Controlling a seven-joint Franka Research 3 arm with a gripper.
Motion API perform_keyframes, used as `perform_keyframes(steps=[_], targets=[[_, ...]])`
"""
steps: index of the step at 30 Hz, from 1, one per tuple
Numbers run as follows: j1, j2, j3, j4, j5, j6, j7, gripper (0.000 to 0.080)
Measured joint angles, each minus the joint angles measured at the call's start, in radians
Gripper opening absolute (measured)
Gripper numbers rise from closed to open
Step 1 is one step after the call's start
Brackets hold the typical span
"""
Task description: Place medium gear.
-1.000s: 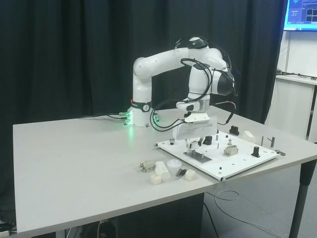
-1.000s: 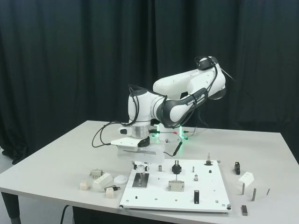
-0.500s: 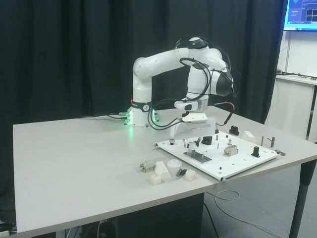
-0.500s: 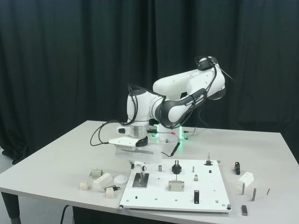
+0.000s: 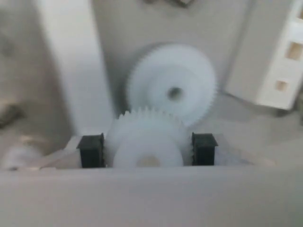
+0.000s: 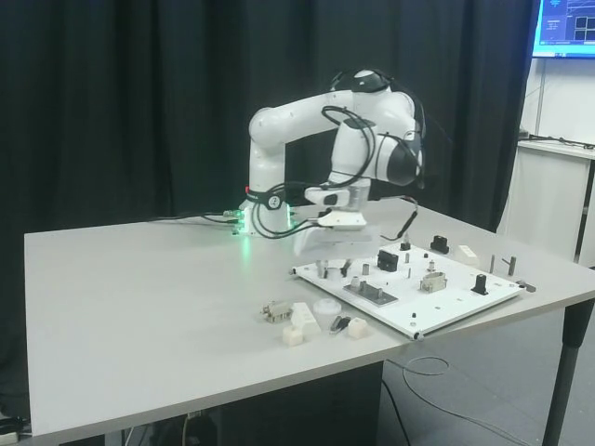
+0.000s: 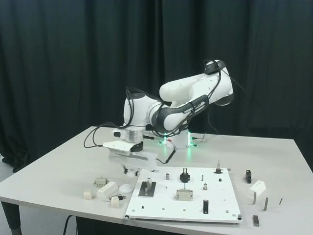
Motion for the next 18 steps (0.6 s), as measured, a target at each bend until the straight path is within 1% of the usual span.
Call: perform_keyframes(steps=[9,13,18], targets=[[-0.036,-0.001,0.004,-0.058,0.007,0.01,-0.096,0.0396],[-0.046,-0.003,0.005,-0.086,0.026,0.01,-0.138,0.0396],[-0.052,-0.009,0.009,-0.121,0.062,0.012,-0.182,0.0396]])
